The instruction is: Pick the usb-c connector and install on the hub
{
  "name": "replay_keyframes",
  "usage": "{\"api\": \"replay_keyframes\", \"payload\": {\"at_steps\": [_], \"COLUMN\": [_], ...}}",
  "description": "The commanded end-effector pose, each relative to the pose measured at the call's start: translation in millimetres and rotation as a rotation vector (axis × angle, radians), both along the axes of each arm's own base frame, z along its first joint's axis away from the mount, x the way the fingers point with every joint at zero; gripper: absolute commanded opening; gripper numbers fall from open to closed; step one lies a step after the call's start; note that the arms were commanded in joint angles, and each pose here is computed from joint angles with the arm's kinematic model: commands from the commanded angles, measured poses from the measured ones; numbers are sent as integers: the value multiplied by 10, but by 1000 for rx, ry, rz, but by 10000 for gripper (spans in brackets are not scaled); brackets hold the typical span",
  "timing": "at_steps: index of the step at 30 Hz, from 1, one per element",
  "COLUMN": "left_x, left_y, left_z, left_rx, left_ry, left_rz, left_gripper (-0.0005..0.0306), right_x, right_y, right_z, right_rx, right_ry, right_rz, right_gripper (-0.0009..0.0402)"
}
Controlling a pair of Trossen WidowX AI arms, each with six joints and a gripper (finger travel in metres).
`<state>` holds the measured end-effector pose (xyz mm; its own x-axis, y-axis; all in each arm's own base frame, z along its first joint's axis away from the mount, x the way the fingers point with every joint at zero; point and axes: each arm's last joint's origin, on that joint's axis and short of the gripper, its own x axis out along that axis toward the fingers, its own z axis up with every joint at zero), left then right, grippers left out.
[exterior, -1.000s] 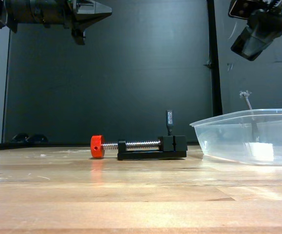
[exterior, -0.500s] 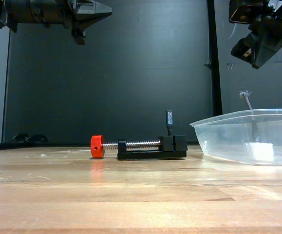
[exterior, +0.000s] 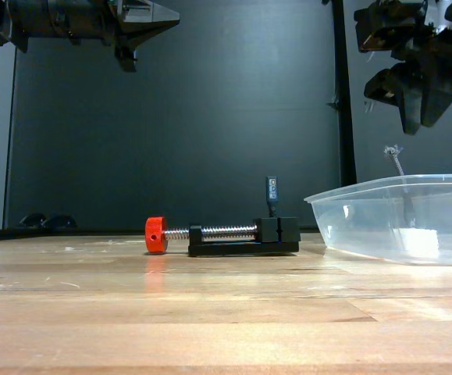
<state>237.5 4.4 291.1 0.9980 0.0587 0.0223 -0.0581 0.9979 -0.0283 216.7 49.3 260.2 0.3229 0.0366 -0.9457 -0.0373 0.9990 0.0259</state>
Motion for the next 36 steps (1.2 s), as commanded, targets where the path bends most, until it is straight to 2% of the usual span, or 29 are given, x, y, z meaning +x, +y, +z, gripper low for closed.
{"api": "replay_keyframes", "payload": {"at_steps": [1, 4, 8, 36], "left_x": [0, 0, 0, 0], "left_y": [1, 1, 1, 1], "left_z": [1, 1, 1, 1], "left_rx": [0, 0, 0, 0], "left_ry": [0, 0, 0, 0], "left_rz": [0, 0, 0, 0], "left_gripper": [0, 0, 0, 0], "right_x": [56, 100, 143, 409], "right_y": [37, 56, 65, 195], "right_z": [-74, -134, -192, -594], "right_rx": [2, 1, -25, -27], "right_ry": [26, 50, 64, 110], "right_rz": [-14, -33, -58, -78], "right_gripper": [139, 152, 162, 165]}}
